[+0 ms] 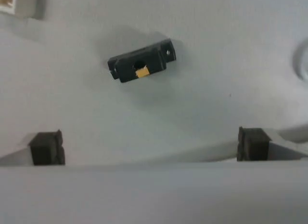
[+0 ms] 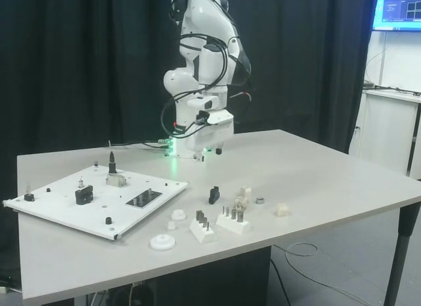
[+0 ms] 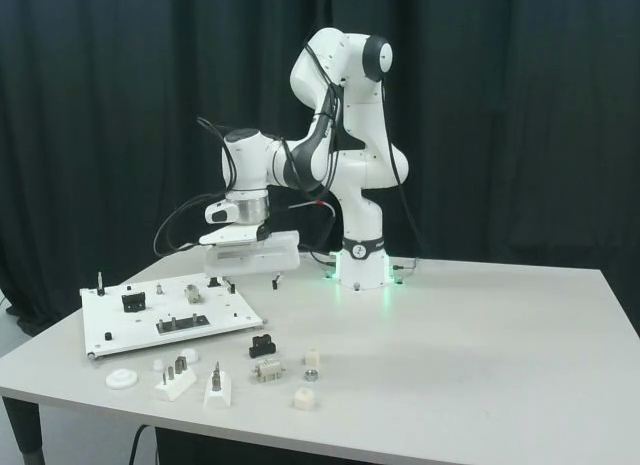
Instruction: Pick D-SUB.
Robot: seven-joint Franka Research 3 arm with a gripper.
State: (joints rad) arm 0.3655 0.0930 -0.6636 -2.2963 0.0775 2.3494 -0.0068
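white board (image 3: 100, 340) w/ parts | white gear (image 3: 121, 379) | grey table (image 3: 480, 355)

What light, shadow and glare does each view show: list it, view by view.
Wrist view: even light; the black D-SUB throws only a faint, soft shadow on the grey table. First room view: a green glow lies on the table at the arm's base, and a lit screen shines in the upper corner. Second room view: green glow at the base again, black curtain behind.
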